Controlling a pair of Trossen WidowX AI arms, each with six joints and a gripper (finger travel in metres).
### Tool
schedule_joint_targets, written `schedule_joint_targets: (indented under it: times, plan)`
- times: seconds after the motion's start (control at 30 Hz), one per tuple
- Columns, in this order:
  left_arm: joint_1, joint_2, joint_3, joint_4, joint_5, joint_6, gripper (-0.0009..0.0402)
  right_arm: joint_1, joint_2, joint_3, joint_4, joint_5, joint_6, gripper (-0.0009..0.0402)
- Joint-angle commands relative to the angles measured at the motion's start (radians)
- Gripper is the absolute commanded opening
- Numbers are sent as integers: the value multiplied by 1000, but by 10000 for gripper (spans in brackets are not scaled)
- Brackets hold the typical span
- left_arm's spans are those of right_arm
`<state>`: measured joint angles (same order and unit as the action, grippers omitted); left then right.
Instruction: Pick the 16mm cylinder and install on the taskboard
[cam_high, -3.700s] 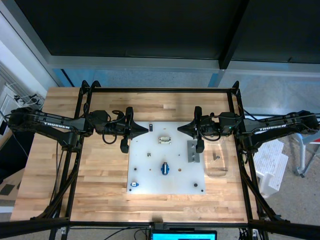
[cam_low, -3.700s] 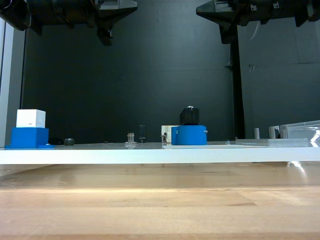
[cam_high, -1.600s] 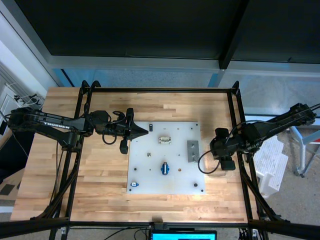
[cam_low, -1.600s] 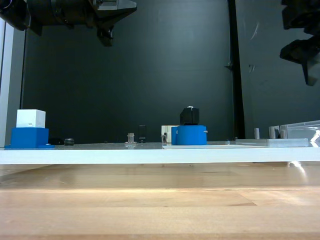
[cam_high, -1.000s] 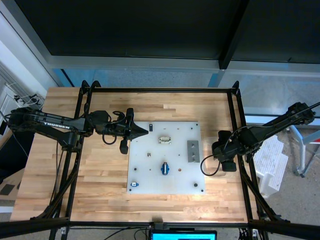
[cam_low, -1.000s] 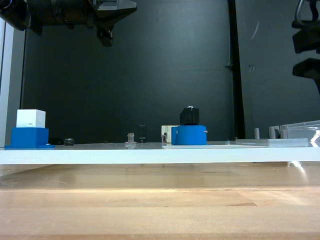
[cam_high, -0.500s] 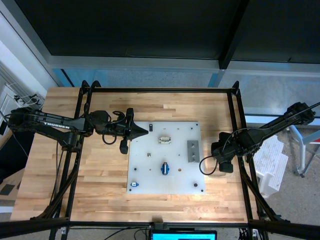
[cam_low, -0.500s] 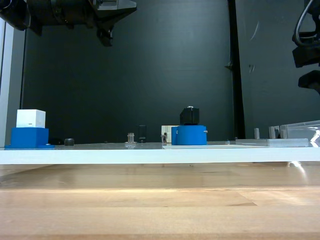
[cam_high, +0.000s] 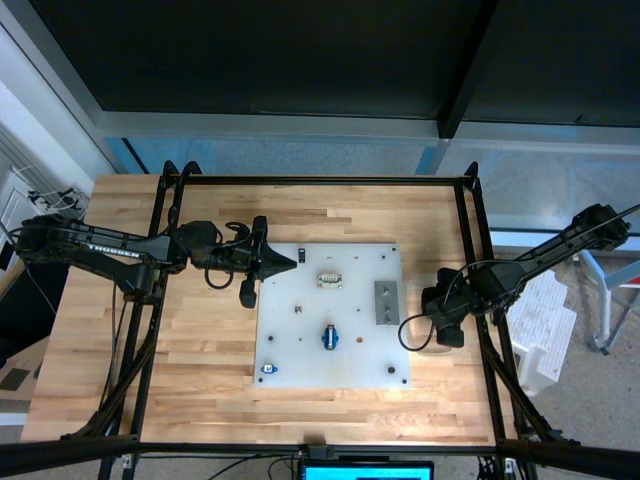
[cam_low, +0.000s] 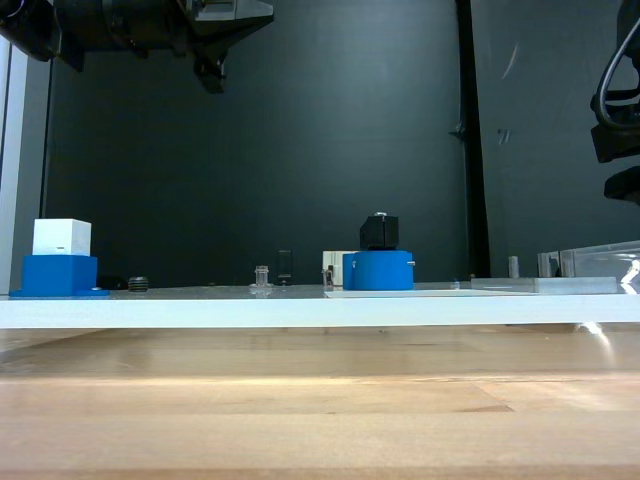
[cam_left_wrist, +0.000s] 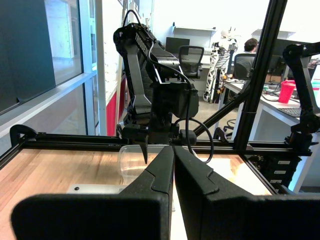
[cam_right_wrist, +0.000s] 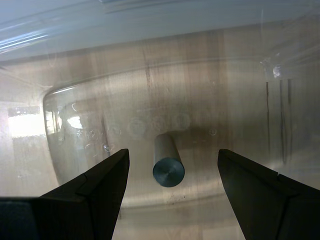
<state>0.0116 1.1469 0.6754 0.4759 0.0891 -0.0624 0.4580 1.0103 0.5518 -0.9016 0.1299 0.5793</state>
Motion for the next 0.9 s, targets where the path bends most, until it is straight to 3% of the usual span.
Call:
schedule_joint_targets:
  times: [0.03,0.2,0.83,0.9]
  plan:
    - [0,0,0,0,0,0,0,1,0,-4,0,1,9,247]
    - [0,0,0,0,0,0,0,1,0,-11,6,2,16,225]
    - [0,0,0,0,0,0,0,1,0,-11,7,9,16,5]
    - [0,0,0,0,0,0,0,1,0,-11,7,8,16,0]
